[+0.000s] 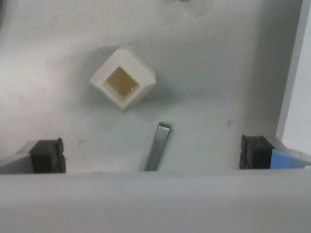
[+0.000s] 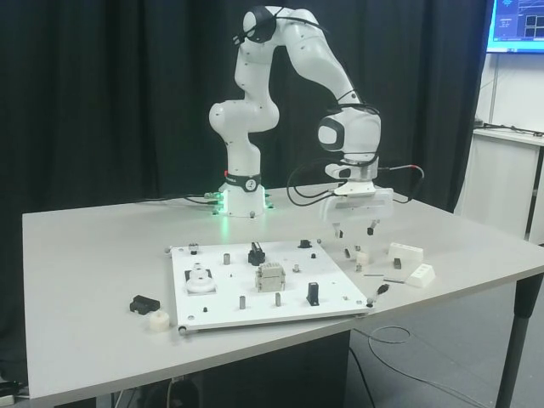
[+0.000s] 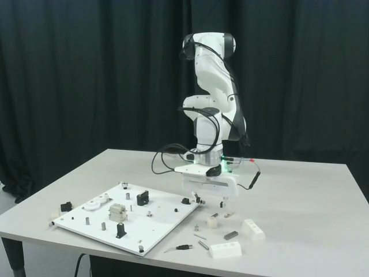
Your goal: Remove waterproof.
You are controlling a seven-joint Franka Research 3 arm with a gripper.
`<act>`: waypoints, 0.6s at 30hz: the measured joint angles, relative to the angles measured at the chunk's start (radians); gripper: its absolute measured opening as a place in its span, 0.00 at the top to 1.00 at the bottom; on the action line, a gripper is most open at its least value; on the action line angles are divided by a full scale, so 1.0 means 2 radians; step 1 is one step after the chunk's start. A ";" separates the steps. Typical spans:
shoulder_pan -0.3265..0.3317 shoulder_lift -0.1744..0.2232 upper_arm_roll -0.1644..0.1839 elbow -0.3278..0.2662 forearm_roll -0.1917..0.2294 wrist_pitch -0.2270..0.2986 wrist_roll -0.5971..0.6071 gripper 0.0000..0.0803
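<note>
Black curtains behind a grey table [image 2: 93, 255] carrying a white assembly board [image 2: 263, 289]. Hovering above the table off the board's 3 o'clock edge: jaws [image 1: 150, 154] spread wide, clamped on nothing. Lying beneath, near the midline between the fingertips [image 1: 47, 155]: small white waterproof cube [image 1: 123, 77], touching neither. Just beside the cube: thin grey metal pin [image 1: 158, 145].
</note>
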 joint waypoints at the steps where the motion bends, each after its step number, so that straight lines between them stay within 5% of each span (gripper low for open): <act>1: 0.000 0.000 0.000 0.000 0.000 0.000 0.000 0.00; 18: -0.001 0.000 -0.010 0.006 -0.001 0.000 0.000 0.00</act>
